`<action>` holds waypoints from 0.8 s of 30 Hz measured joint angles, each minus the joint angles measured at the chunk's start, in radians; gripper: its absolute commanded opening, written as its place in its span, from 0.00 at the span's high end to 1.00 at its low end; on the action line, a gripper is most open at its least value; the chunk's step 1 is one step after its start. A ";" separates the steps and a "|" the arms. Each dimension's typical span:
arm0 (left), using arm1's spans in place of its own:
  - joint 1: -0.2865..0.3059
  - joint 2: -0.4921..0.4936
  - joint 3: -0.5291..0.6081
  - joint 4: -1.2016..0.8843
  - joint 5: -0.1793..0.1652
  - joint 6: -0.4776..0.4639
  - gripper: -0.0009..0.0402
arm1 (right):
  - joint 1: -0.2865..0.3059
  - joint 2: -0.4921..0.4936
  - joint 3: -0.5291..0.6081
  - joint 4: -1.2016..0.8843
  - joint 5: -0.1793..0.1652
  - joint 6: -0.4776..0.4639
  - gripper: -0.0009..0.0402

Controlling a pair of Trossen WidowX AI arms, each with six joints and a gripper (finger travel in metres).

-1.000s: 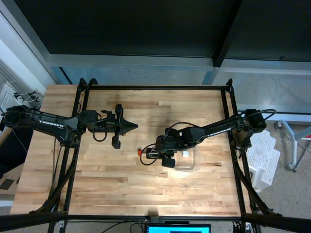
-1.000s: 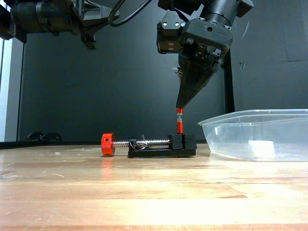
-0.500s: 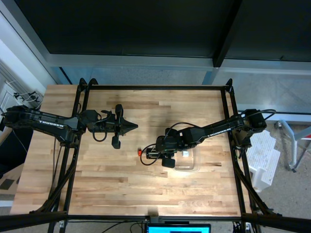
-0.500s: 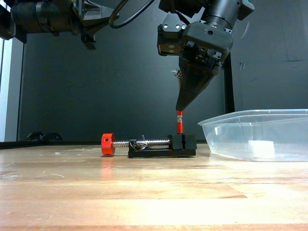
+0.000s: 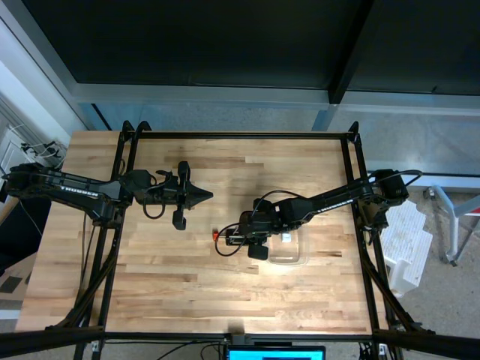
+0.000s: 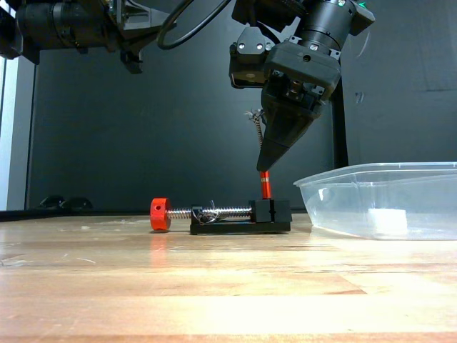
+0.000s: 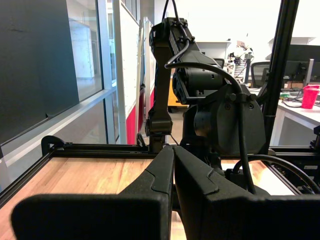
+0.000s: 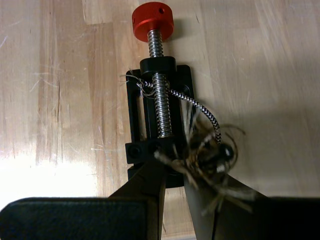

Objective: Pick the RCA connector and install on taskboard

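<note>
The right hand (image 6: 264,168), clenched on the RCA connector (image 6: 265,186), is now lowered closer onto the taskboard (image 6: 271,213); the left hand (image 5: 206,196) is parked above the surface, clenched empty.

White lettering seen in high view along the long black left robot arm (image 5: 75,192); too small to read with certainty. Fainter pale marks on the black right robot arm (image 5: 334,200), illegible. Nothing else legible in low view or either wrist view.

High cam overhead, far; low cam table-level, near RCA connector (image 6: 265,185); right gripper (image 8: 172,175) cam close above; all share taskboard (image 5: 237,238). Left gripper (image 7: 173,150) cam level, across table (image 7: 95,176).
</note>
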State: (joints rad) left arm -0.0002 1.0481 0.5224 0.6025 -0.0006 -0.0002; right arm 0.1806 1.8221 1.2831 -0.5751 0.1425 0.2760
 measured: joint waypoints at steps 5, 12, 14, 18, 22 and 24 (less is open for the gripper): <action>0.000 0.000 0.000 0.000 0.000 0.000 0.98 | 0.000 0.001 0.000 -0.005 0.000 0.000 0.97; 0.000 0.000 0.000 0.000 0.000 0.000 0.98 | 0.000 0.001 0.000 -0.008 -0.003 0.000 0.97; 0.000 0.000 0.000 0.000 0.000 0.000 0.98 | 0.000 -0.001 0.000 -0.009 -0.003 0.001 0.97; 0.000 0.000 0.000 0.000 0.000 0.000 0.98 | 0.000 -0.003 0.000 -0.011 -0.004 0.001 0.92; 0.000 0.000 0.000 0.000 0.000 0.000 0.98 | 0.000 -0.006 0.000 -0.012 -0.004 0.001 0.82; 0.000 0.000 0.000 0.000 0.000 0.000 0.98 | 0.000 -0.008 0.000 -0.015 -0.006 0.001 0.77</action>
State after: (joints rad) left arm -0.0002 1.0485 0.5224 0.6022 -0.0006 -0.0002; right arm 0.1806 1.8145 1.2831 -0.5900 0.1368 0.2768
